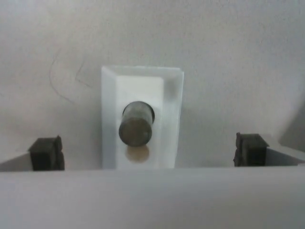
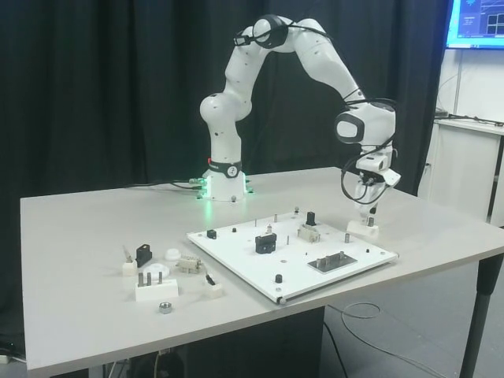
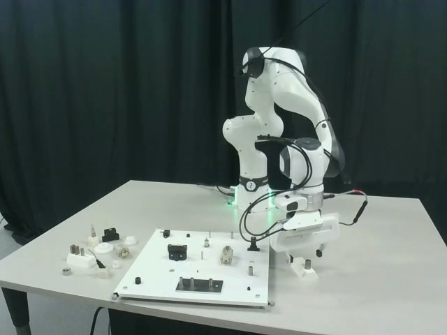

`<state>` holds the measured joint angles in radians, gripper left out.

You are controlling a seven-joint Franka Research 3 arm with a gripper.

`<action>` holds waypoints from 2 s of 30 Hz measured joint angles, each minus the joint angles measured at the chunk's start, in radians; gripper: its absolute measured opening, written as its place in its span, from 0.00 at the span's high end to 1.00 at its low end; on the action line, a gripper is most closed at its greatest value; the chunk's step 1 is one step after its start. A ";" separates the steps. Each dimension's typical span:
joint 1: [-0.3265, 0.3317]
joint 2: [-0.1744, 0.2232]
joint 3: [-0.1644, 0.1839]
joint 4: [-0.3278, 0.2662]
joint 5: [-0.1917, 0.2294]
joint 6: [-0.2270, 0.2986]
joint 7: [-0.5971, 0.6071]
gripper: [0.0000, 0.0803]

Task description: Pick round peg 4.

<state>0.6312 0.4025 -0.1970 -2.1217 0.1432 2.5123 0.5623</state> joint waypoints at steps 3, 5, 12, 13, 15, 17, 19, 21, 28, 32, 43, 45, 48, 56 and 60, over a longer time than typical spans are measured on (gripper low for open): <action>0.001 0.000 0.000 -0.011 0.000 0.021 0.000 0.00; 0.002 0.000 0.000 -0.018 0.000 0.035 0.000 0.00; 0.006 0.000 0.001 -0.037 0.000 0.075 0.000 0.00; 0.007 0.000 0.001 -0.039 0.000 0.080 0.000 0.00; 0.007 0.000 0.003 -0.044 0.000 0.093 0.000 0.00; 0.007 0.000 0.005 -0.049 0.000 0.104 0.000 0.00; 0.007 0.001 0.007 -0.052 0.000 0.114 -0.001 0.00; 0.007 0.002 0.009 -0.054 0.000 0.122 -0.001 0.00; 0.007 0.013 0.014 -0.056 0.000 0.145 -0.001 0.00; 0.007 0.020 0.015 -0.056 0.000 0.157 -0.001 0.00; 0.003 0.029 0.015 -0.056 0.000 0.169 0.000 0.17; 0.002 0.029 0.015 -0.056 0.000 0.170 0.000 0.17; 0.002 0.029 0.015 -0.056 0.000 0.171 0.000 0.37; 0.001 0.024 0.015 -0.055 0.000 0.171 0.000 0.82; 0.001 0.024 0.015 -0.055 0.000 0.171 0.000 0.82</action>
<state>0.6325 0.4262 -0.1819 -2.1771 0.1437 2.6829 0.5627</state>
